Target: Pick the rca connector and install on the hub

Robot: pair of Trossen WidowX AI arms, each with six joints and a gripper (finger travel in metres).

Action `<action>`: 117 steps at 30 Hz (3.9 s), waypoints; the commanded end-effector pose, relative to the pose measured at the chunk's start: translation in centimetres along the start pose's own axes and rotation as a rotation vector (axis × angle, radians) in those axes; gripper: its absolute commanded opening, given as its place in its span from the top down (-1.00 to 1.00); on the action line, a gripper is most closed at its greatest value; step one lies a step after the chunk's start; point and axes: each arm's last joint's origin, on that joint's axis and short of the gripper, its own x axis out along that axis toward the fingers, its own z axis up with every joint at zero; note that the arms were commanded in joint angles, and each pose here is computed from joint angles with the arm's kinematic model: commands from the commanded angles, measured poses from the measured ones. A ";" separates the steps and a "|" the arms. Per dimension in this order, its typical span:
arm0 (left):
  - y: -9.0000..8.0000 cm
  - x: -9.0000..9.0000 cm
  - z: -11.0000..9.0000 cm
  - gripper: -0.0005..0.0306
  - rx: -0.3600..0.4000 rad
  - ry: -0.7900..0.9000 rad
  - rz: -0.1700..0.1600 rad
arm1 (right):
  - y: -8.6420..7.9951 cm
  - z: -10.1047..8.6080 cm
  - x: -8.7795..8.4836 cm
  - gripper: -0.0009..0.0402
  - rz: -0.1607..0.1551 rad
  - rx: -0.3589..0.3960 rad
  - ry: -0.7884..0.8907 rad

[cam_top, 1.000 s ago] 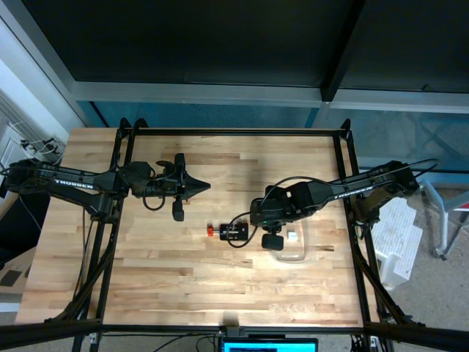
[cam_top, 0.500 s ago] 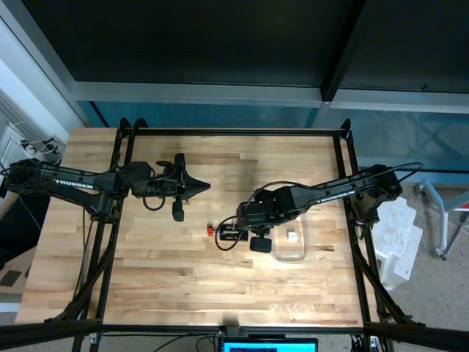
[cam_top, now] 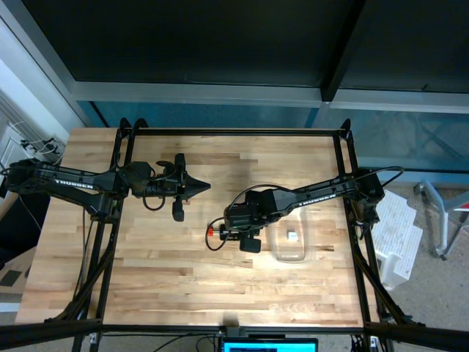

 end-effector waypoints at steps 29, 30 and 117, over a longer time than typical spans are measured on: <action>0.0 0.0 0.0 0.96 0.000 0.000 0.000 | 0.4 0.2 1.8 0.96 0.009 -0.007 0.028; 0.0 0.0 0.0 0.96 0.000 0.000 0.000 | 0.4 0.2 1.8 0.96 0.009 -0.006 0.028; 0.0 0.0 0.0 0.96 0.000 0.000 0.000 | 0.5 -1.3 2.9 0.23 -0.005 -0.064 0.047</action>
